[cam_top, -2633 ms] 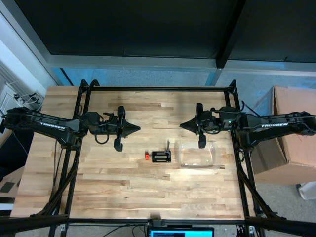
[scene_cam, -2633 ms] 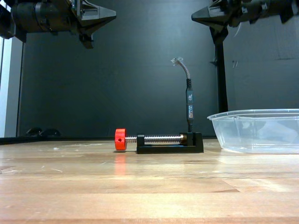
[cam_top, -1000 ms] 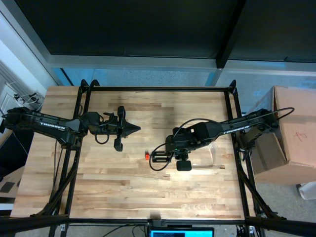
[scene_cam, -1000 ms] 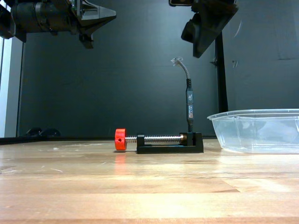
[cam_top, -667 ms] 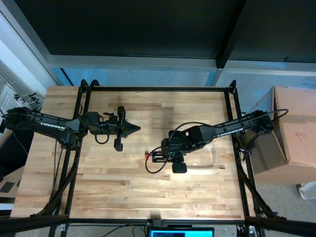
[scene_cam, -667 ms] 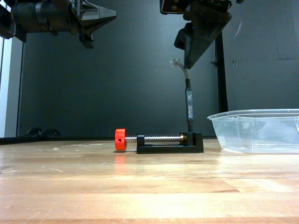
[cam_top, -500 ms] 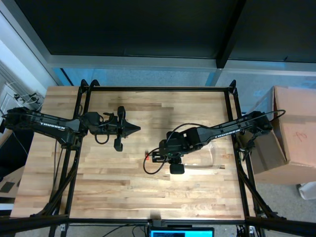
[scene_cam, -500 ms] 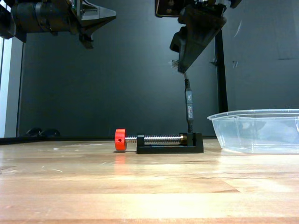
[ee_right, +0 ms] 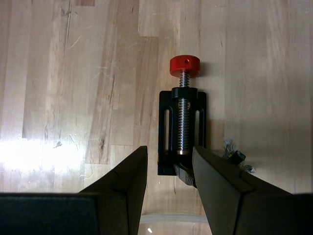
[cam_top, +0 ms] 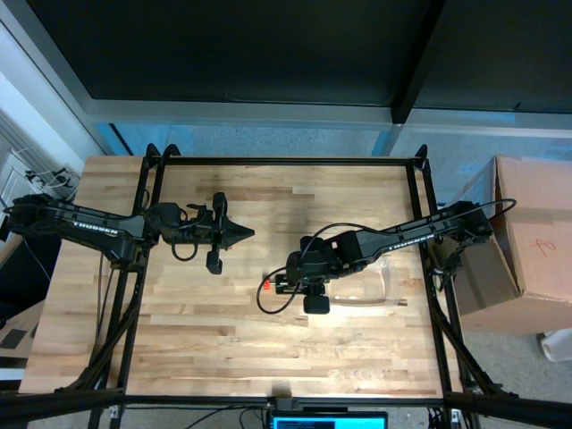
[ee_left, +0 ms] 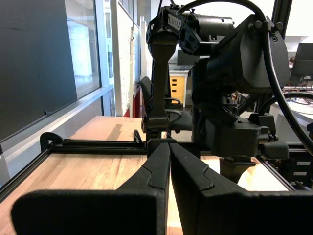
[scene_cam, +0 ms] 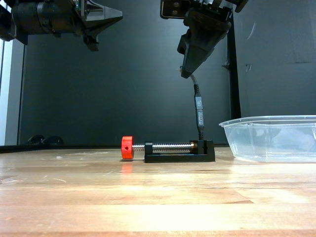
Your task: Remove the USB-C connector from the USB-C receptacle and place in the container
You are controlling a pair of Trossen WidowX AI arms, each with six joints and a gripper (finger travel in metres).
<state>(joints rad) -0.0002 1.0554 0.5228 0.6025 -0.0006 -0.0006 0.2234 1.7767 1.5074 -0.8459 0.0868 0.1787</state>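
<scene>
The USB-C connector (scene_cam: 199, 116) stands upright, seated in the black screw clamp (scene_cam: 179, 150) with a red knob (scene_cam: 127, 147). Its short cable ends in a frayed tip. My right gripper (scene_cam: 186, 72) hangs open just above it, fingertips level with the cable's top. In the right wrist view the fingers (ee_right: 123, 182) straddle the clamp (ee_right: 182, 128), and the connector (ee_right: 183, 174) shows dark between them, not gripped. My left gripper (cam_top: 248, 234) hovers high at the left, shut and holding nothing, also shown as the left gripper (ee_left: 170, 149) from its wrist. The clear container (scene_cam: 270, 139) sits right of the clamp.
The clamp (cam_top: 288, 284) lies mid-table with the container (cam_top: 386, 288) just to its right, under the right arm. A black frame rail (cam_top: 286, 162) borders the table's far side. A cardboard box (cam_top: 527, 241) stands off the table at the right.
My right arm has swung from above the container leftward and come down over the clamp, its fingertips now at the cable's top. The connector stays seated. The left arm has not moved.
</scene>
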